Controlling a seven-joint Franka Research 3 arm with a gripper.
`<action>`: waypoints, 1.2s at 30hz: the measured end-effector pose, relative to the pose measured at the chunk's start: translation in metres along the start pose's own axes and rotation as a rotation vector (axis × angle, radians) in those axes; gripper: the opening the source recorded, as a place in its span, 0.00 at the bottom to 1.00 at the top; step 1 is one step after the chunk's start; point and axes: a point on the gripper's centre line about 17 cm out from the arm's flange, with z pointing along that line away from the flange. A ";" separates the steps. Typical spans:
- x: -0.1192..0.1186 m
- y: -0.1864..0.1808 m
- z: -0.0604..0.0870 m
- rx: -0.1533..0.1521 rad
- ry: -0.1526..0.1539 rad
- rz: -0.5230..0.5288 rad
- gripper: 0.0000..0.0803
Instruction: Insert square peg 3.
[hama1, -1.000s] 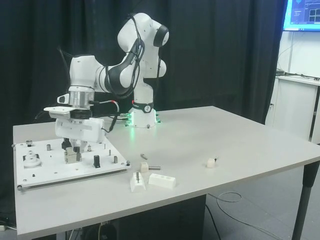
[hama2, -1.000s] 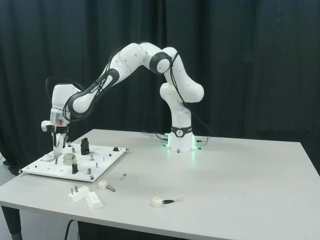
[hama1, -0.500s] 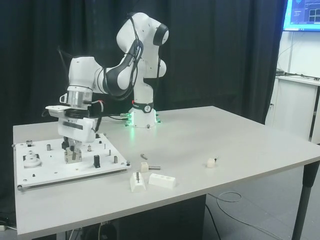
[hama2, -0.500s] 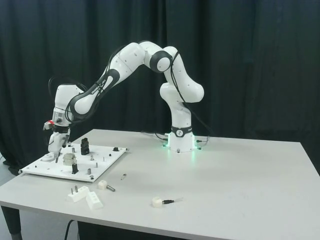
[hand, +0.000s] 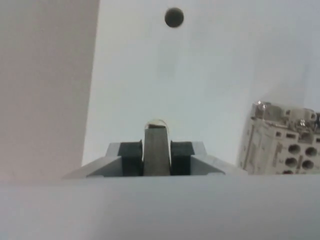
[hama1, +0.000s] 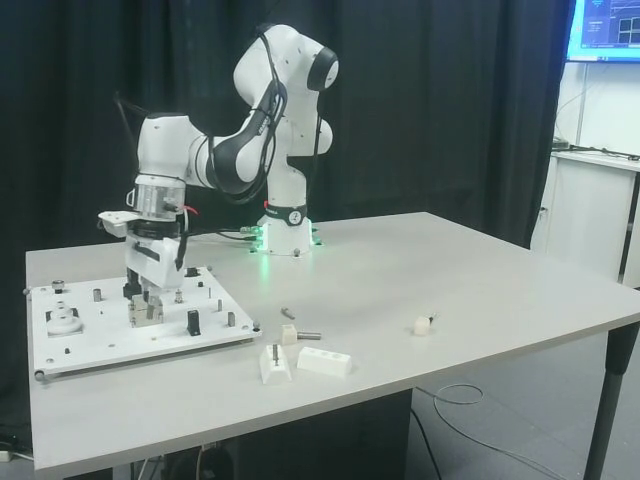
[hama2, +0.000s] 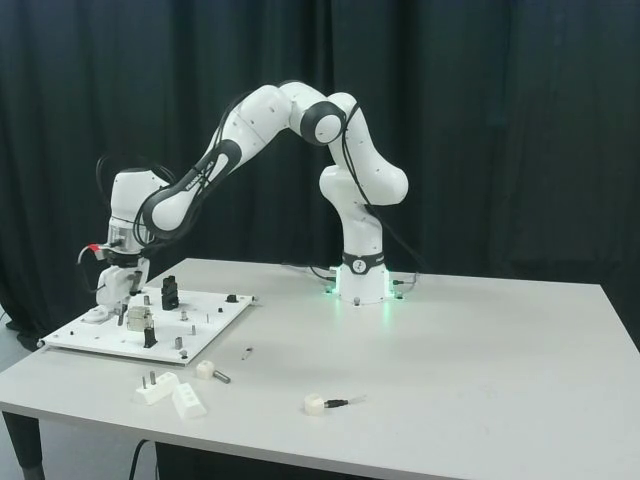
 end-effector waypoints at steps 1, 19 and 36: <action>-0.001 0.001 0.000 -0.004 -0.004 0.002 0.14; -0.014 0.007 -0.005 -0.062 -0.064 0.154 0.14; -0.013 0.016 -0.001 -0.074 -0.074 0.188 0.14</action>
